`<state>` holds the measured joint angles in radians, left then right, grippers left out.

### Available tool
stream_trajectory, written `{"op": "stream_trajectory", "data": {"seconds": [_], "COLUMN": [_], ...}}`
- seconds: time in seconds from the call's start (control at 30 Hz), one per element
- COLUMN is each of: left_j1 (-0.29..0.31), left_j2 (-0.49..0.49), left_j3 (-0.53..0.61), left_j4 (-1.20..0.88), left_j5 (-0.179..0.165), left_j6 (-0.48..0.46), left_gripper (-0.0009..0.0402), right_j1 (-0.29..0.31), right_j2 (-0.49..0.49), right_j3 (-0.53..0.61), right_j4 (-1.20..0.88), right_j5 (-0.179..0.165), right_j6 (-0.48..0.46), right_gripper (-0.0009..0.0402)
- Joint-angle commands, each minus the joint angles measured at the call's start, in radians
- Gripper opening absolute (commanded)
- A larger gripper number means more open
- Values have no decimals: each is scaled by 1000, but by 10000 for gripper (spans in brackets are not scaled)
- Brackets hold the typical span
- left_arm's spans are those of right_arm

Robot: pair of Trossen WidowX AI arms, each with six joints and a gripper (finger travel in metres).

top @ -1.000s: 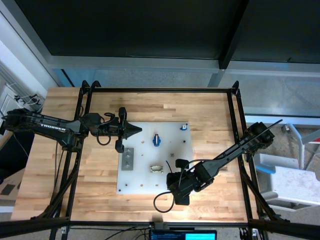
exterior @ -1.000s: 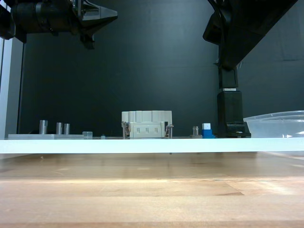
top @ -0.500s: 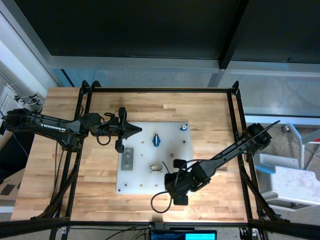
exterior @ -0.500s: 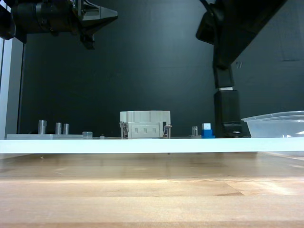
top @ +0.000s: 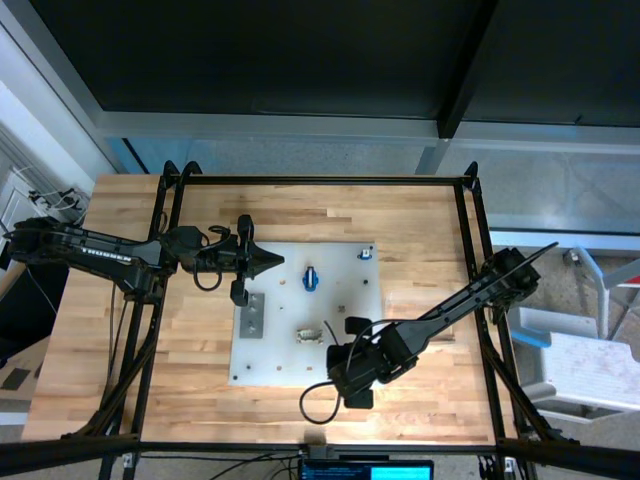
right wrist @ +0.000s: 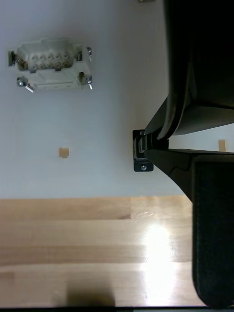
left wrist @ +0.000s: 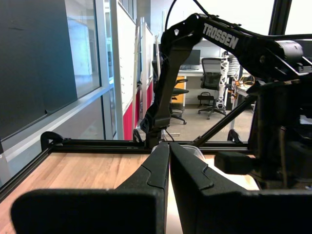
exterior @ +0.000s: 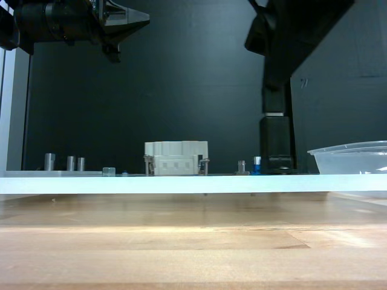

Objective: Remove the USB connector from the USB hub and place in the container

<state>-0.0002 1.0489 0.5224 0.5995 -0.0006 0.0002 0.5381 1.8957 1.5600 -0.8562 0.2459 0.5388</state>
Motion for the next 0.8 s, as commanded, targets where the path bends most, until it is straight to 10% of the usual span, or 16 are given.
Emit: {"op": "stream_trajectory", "data": {"seconds": [0.03, 0.6, 0.8], "left_j1": [0, 0, 0], "left_j2": [0, 0, 0], "left_j3": [0, 0, 0], "left_j4": [0, 0, 0], "left_j5": [0, 0, 0], "left_j6": [0, 0, 0], "left_gripper": [1, 1, 1], "right_j1": [13, 62, 62], "right_j2": [-24, -106, -116], "right_j3": [-32, -185, -159], "right_j4": [13, 196, 138], "right_j5": [3, 94, 66], "right_j6": [16, 72, 42], "right_gripper": [0, 0, 0]}}
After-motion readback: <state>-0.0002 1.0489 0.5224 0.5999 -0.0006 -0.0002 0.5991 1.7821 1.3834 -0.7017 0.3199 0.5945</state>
